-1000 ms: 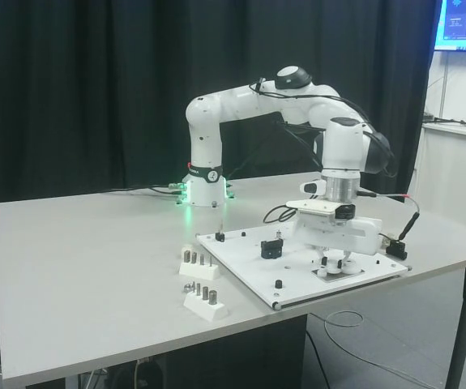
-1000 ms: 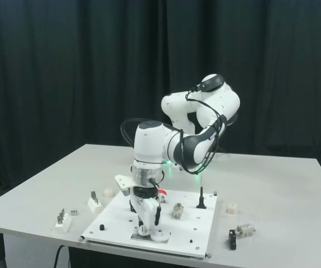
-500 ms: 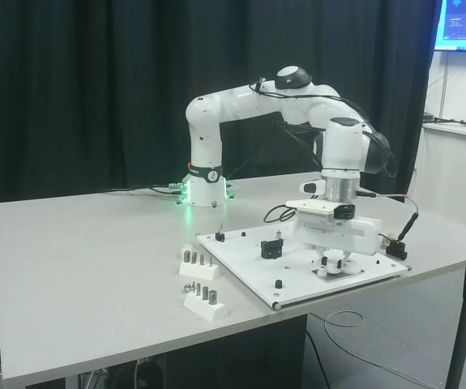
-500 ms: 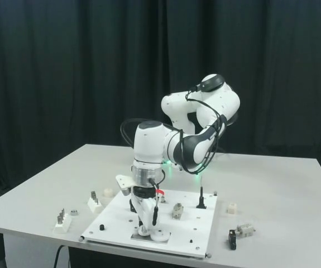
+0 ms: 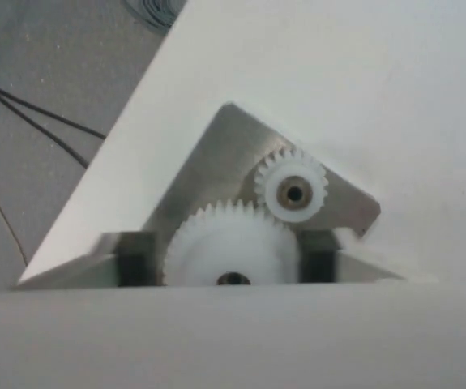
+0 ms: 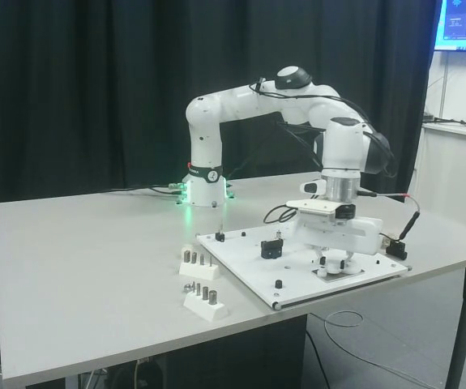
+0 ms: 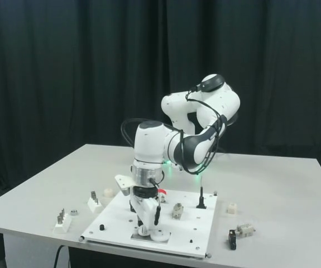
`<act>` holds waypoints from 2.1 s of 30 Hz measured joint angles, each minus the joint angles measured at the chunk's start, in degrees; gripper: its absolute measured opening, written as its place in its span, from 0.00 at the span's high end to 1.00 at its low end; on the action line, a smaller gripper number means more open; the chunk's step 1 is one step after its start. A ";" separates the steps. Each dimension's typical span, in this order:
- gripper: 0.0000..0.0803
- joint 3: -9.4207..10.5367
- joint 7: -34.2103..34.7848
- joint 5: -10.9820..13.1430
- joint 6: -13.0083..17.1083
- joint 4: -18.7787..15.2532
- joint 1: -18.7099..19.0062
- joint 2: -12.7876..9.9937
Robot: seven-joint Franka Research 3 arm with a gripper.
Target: Insert medium gear.
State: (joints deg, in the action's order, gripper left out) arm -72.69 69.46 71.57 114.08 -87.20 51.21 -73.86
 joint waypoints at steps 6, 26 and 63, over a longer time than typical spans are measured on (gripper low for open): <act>0.32 -0.07 -2.02 -1.17 0.64 0.00 0.14 -0.02; 0.01 -0.44 -0.14 -0.02 0.72 2.10 1.05 0.25; 0.00 0.12 5.09 -0.72 1.22 5.53 -0.43 0.00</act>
State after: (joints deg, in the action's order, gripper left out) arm -72.57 74.55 70.85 115.30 -81.66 50.78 -73.86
